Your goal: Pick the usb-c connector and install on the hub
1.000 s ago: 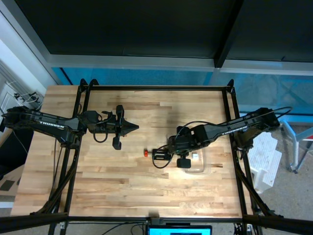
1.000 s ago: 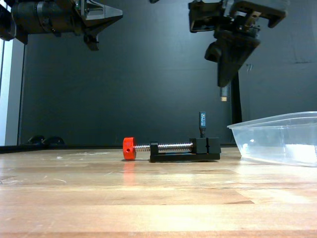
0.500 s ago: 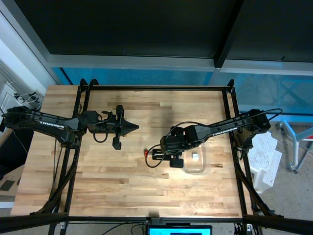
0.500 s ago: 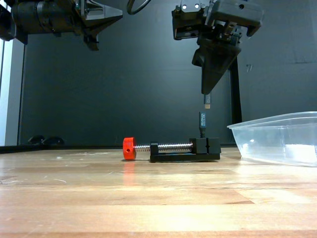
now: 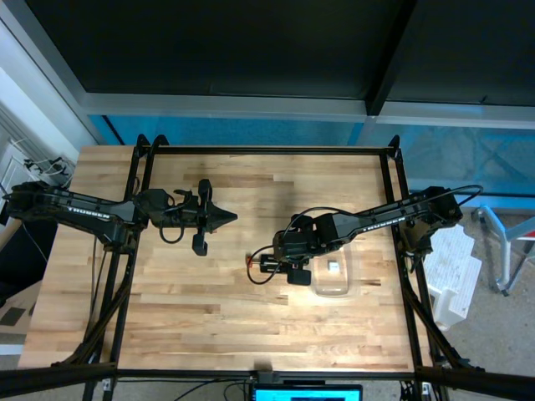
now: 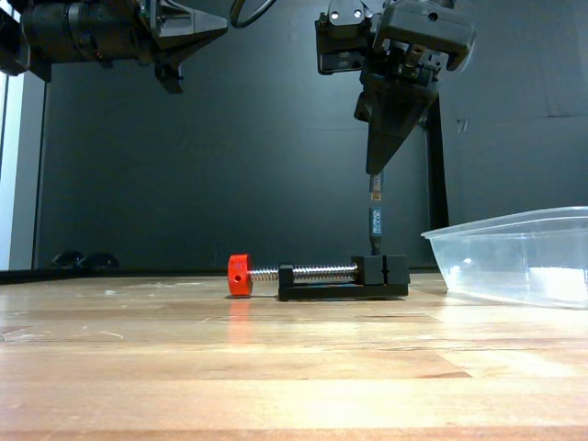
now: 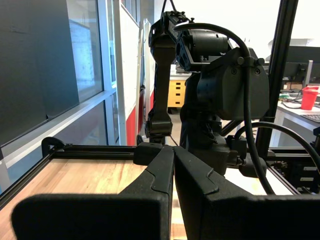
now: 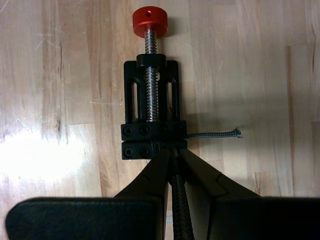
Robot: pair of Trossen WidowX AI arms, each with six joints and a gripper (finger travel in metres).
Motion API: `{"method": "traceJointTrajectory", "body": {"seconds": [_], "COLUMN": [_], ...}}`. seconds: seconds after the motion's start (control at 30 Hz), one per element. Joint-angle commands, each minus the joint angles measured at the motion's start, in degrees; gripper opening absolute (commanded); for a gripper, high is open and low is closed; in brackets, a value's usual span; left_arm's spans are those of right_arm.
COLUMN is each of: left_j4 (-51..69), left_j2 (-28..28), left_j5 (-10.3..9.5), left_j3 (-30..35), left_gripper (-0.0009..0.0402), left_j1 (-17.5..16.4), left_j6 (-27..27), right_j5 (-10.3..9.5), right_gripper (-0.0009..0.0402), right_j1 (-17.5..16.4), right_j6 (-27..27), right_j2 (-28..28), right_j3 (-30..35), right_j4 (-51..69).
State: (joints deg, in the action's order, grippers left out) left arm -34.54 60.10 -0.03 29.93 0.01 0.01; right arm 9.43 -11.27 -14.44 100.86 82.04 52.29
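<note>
Above the hub (image 6: 342, 276), right gripper (image 6: 375, 168) pinches the usb-c connector (image 6: 375, 186); only the low view shows it just clear of the stem (image 6: 375, 225). Left gripper (image 6: 213, 29), fingers together, hangs high at left.

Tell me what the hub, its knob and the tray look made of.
The hub: matte black, likely anodised metal; bare shiny screw. Its knob: red-orange, metal or plastic, unclear. The tray: clear, see-through plastic. The right gripper holds the usb-c connector above the hub; the left gripper hangs parked at left.
</note>
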Motion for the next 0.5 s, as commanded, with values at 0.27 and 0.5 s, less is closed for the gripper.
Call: {"method": "traceJointTrajectory", "body": {"seconds": [0.27, 0.5], "left_j4": [0.00, -0.02], "left_j2": [0.00, 0.00], "left_j5": [0.02, 0.02], "left_j3": [0.02, 0.02], "left_gripper": [0.0000, 0.0000], "left_j1": [0.00, 0.00], "left_j6": [0.00, 0.00], "right_j5": [-0.26, -0.90], "right_gripper": [0.0000, 0.0000], "right_j1": [-0.63, -1.01], "right_j6": [-0.15, -0.28], "right_j2": [-0.02, 0.83], "right_j3": [-0.02, -0.02], "right_j4": [-0.39, -0.94]}}
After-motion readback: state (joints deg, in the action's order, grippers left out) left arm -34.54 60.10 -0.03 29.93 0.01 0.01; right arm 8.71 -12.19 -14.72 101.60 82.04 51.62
